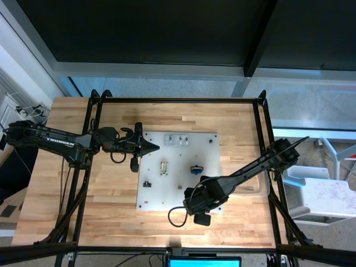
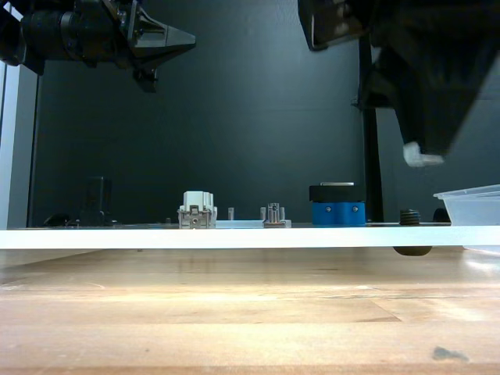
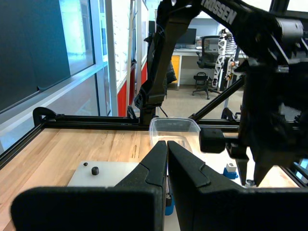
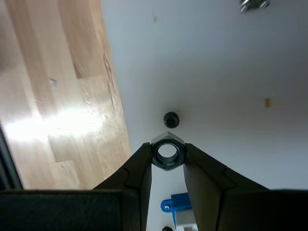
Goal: Unfasten the M12 fastener and place in the container
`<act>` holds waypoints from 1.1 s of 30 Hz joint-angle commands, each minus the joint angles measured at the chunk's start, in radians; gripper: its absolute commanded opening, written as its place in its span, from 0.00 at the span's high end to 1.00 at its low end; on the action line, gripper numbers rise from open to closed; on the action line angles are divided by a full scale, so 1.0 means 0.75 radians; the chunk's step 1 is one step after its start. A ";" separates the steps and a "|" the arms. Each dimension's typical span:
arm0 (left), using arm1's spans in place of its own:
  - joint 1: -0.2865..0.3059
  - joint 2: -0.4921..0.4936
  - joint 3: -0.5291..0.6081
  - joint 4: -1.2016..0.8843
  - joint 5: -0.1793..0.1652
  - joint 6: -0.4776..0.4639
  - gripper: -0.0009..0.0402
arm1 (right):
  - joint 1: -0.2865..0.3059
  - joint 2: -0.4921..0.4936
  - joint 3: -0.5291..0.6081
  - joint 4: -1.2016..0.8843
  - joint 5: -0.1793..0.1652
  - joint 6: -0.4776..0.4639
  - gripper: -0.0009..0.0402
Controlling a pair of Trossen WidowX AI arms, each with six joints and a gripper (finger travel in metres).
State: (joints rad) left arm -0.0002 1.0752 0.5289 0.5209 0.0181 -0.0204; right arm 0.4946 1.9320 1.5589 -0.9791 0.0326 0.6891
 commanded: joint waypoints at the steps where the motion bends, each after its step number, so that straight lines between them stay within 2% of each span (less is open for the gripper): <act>1: 0.000 0.000 0.001 0.000 0.000 0.000 0.98 | 0.001 -0.050 -0.001 0.000 0.000 0.001 0.95; 6: 0.000 0.000 0.001 0.001 0.000 0.000 0.98 | 0.002 -0.133 -0.005 -0.025 -0.001 0.000 0.95; 10: 0.000 0.000 0.001 0.000 0.000 0.000 0.98 | 0.001 -0.210 -0.072 -0.034 -0.001 0.002 0.95; 24: 0.000 0.000 0.001 0.001 0.000 0.000 0.98 | 0.001 -0.613 -0.520 -0.034 0.002 0.011 0.95; 33: 0.000 0.000 0.001 0.000 0.000 0.000 0.98 | 0.001 -0.853 -0.743 -0.036 0.002 0.012 0.95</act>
State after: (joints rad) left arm -0.0002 1.0752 0.5293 0.5209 0.0181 -0.0208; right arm 0.4953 1.3128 1.0210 -1.0073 0.0334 0.6975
